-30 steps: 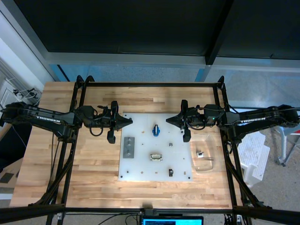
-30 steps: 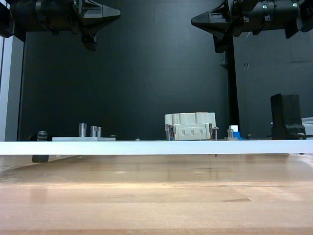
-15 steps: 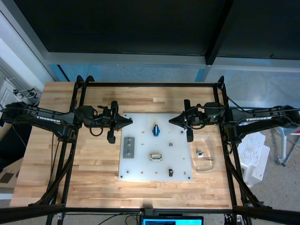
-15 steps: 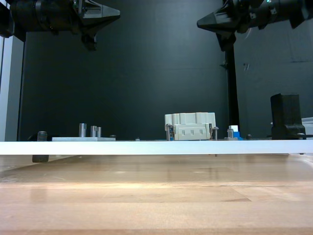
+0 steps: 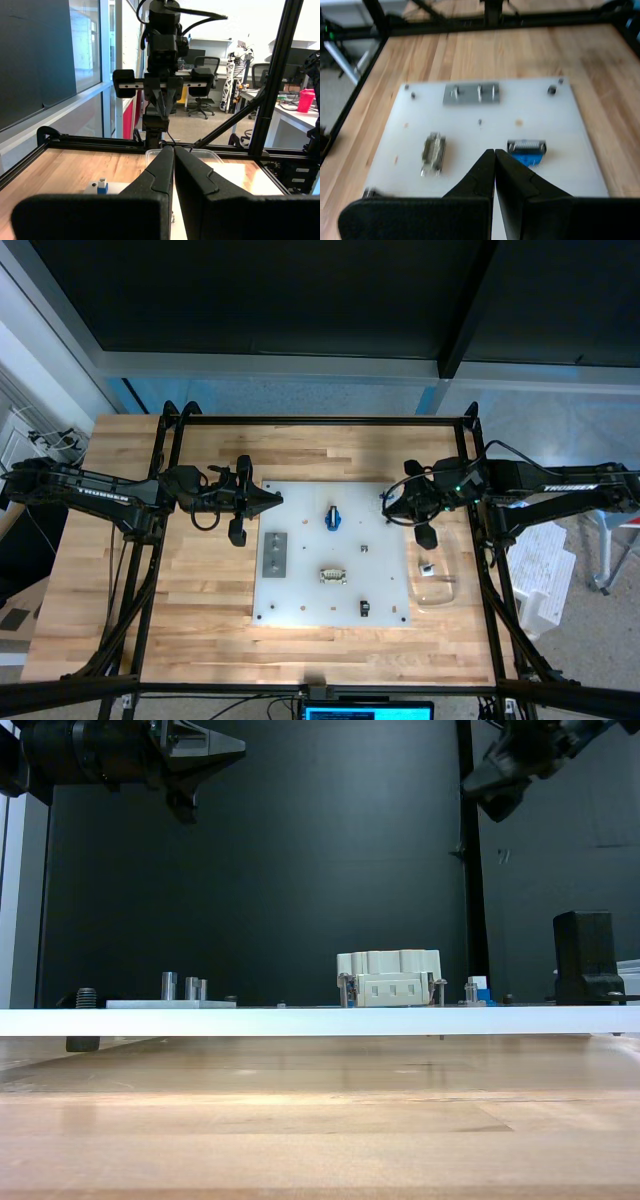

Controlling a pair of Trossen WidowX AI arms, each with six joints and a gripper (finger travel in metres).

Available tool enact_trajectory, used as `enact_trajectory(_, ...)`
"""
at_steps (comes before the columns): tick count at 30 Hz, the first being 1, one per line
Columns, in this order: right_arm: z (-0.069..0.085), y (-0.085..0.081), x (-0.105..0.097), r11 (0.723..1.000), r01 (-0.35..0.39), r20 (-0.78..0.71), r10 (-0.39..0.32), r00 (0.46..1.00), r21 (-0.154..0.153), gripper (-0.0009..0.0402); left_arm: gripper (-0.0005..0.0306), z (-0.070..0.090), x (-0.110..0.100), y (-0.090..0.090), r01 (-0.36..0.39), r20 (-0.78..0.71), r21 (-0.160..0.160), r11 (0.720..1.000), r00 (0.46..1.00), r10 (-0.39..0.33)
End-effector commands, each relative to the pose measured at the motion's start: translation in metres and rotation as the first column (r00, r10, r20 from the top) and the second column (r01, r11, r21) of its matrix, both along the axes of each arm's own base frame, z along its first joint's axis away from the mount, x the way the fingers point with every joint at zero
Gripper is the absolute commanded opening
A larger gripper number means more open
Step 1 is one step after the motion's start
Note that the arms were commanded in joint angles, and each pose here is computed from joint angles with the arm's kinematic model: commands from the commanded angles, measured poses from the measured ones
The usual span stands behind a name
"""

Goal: Pick the USB connector and install on taskboard

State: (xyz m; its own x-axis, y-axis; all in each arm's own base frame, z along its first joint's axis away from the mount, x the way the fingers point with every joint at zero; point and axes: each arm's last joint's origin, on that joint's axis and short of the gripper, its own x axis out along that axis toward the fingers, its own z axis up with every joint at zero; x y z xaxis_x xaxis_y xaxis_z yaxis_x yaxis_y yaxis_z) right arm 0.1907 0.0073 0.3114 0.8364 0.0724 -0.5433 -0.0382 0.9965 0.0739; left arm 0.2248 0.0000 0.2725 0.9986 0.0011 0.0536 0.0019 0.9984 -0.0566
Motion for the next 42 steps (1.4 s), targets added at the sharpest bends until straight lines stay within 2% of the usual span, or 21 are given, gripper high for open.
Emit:
enact_trajectory(1, -0.003, 0.005, -0.004, 1.000, -0.010, -0.070, 0.011, 0.997, 0.003, 0.0000, 0.0000, 0.000, 0.000, 0.000, 0.000, 0.001, 0.000, 1.000, 1.000, 0.000)
enact_trajectory(5, -0.010, 0.012, -0.011, 1.000, -0.008, -0.158, 0.005, 0.987, -0.019, 0.0000, 0.0000, 0.000, 0.000, 0.000, 0.000, 0.000, 0.000, 1.000, 1.000, 0.000)
enact_trajectory(8, -0.013, 0.017, -0.016, 1.000, -0.021, -0.212, 0.018, 0.977, -0.012, 0.0000, 0.0000, 0.000, 0.000, 0.000, 0.000, 0.000, 0.000, 1.000, 1.000, 0.000)
enact_trajectory(16, -0.014, 0.028, -0.038, 0.999, -0.027, -0.280, 0.018, 0.960, -0.025, 0.0000, 0.0000, 0.000, 0.000, 0.000, 0.000, 0.000, 0.000, 1.000, 1.000, 0.000)
enact_trajectory(21, -0.016, 0.033, -0.051, 0.998, -0.053, -0.347, 0.044, 0.937, -0.018, 0.0000, 0.0000, 0.000, 0.000, 0.000, 0.000, 0.000, 0.000, 1.000, 1.000, 0.000)
enact_trajectory(30, -0.022, 0.044, -0.066, 0.991, -0.133, -0.443, 0.107, 0.890, -0.028, 0.0000, 0.0000, 0.000, 0.000, 0.000, 0.000, 0.000, 0.000, 1.000, 1.000, 0.000)
enact_trajectory(33, -0.023, 0.049, -0.070, 0.988, -0.145, -0.462, 0.109, 0.880, -0.045, 0.0000, 0.0000, 0.000, 0.000, 0.000, 0.000, 0.000, 0.000, 1.000, 1.000, 0.000)
enact_trajectory(39, -0.027, 0.057, -0.079, 0.988, -0.147, -0.512, 0.104, 0.853, -0.045, 0.0003, 0.0000, 0.000, 0.000, 0.000, 0.000, 0.000, 0.000, 1.000, 1.000, 0.000)
enact_trajectory(42, -0.031, 0.060, -0.081, 0.988, -0.138, -0.533, 0.082, 0.842, -0.067, 0.0015, 0.0000, 0.000, 0.000, 0.000, 0.000, 0.000, 0.000, 1.000, 1.000, 0.000)
